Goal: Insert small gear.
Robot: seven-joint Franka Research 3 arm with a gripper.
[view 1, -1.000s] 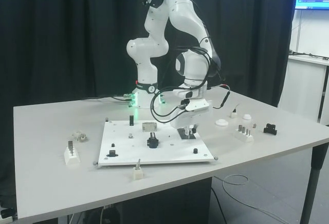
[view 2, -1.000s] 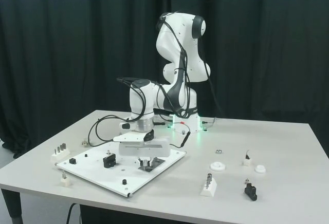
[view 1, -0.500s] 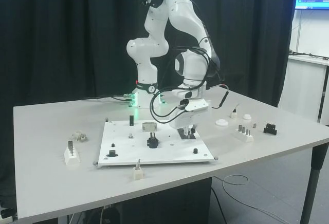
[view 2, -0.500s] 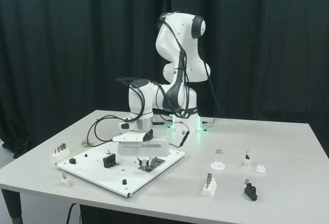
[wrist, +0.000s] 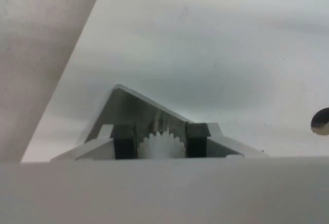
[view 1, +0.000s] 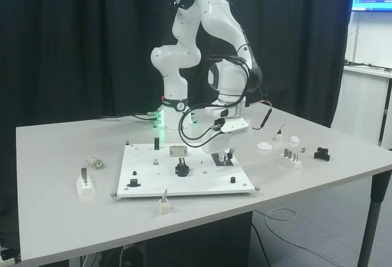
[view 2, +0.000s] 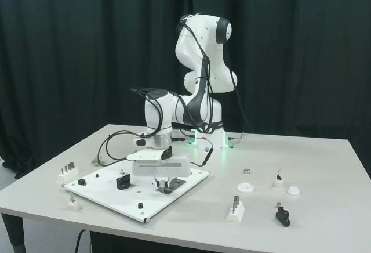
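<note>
Board lies mid-worktop, before arm base. Claw low over board's right part; small gear between its fingers, apparently above metal plate.

The small gear looks like matt white plastic, its teeth crisp. Behind it a grey plate has the dull brushed look of metal. The board is smooth white with a faint sheen, the bench matt grey. The arm wears glossy white shells. Behind hangs black cloth, folded and matt.
</note>
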